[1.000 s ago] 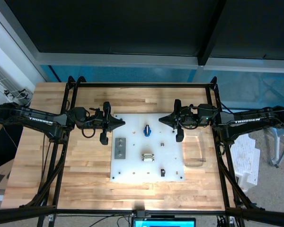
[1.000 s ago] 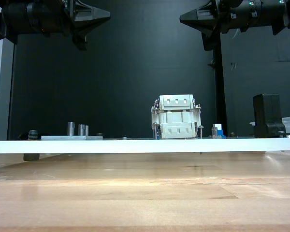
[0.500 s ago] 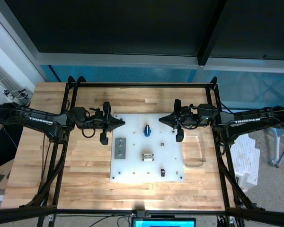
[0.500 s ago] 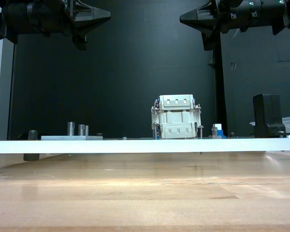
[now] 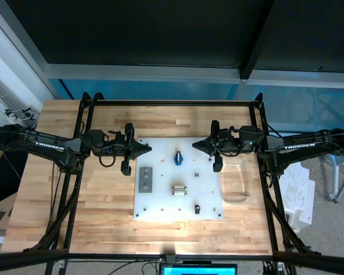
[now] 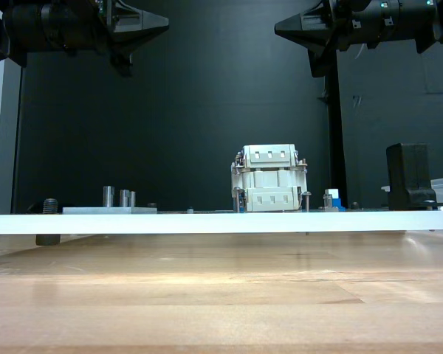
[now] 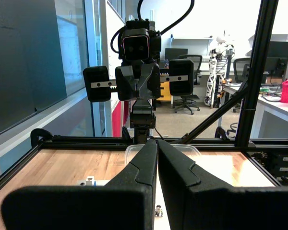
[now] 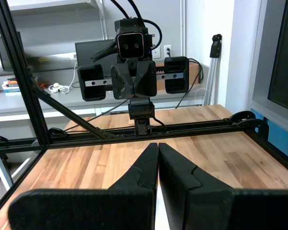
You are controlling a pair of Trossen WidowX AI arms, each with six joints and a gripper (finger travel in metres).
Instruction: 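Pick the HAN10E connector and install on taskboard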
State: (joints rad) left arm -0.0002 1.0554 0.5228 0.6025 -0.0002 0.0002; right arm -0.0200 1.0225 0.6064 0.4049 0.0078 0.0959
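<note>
The beige-grey HAN10E connector (image 5: 179, 190) sits upright on the white taskboard (image 5: 160, 209) near its middle, and stands as a stacked block (image 6: 269, 181) in the low view. My left gripper (image 5: 148, 148) hovers high over the board's far left edge, shut and empty (image 7: 157, 143). At the far right edge my right gripper (image 5: 195, 145) hangs at the same height, also shut with nothing held (image 8: 158, 146). Both point inward at each other, well above and behind the connector.
The board also bears a grey metal block (image 5: 145, 179), a blue upright part (image 5: 178, 157) and a small black part (image 5: 198, 208). A clear plastic tray (image 5: 237, 183) lies right of the board. Black frame rails (image 5: 172, 103) border the wooden table.
</note>
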